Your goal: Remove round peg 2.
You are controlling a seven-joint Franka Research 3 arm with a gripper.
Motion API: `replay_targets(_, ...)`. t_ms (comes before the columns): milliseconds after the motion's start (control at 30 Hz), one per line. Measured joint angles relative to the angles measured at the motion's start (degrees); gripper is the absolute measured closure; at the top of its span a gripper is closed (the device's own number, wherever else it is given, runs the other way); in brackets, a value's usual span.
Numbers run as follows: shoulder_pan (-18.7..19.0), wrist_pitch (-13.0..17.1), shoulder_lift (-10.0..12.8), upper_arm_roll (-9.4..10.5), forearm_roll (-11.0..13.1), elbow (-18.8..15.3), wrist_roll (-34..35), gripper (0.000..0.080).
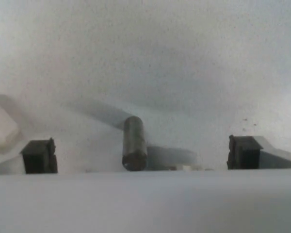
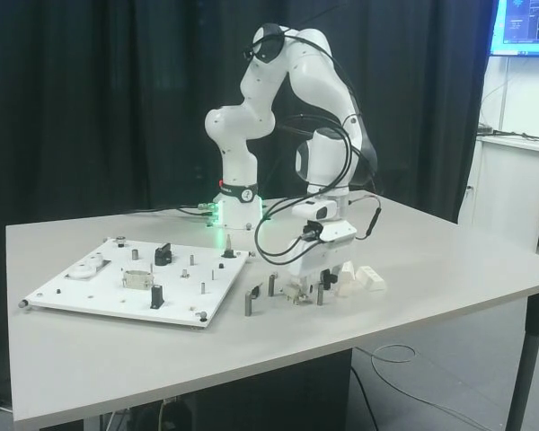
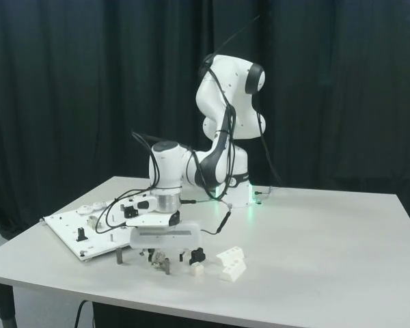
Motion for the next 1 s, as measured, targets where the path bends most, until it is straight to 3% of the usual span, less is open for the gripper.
replay_targets(1000,-0.1,-2.0,-2.3,-0.19,-1.8,0.0,0.0,0.0003)
